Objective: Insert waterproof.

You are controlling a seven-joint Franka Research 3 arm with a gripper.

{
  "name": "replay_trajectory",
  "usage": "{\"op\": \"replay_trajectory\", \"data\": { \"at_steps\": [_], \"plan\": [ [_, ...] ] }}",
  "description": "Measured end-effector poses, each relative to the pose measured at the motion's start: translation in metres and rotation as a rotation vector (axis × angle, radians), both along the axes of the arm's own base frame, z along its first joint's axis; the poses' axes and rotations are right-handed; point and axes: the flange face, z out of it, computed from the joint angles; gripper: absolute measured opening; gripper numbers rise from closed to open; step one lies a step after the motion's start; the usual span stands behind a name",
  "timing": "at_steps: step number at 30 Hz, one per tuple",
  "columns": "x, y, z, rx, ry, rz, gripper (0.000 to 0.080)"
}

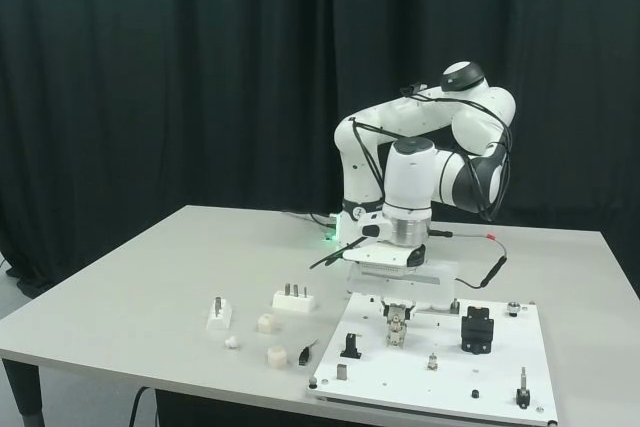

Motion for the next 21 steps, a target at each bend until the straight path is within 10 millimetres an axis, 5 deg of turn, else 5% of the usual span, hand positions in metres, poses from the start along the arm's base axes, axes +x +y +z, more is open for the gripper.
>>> {"op": "replay_trajectory", "data": {
  "at_steps": [21],
  "plan": [
    [0.0009, -0.0021, 0.0003, 0.013, -0.001, -0.004, 0.031]
  ]
}}
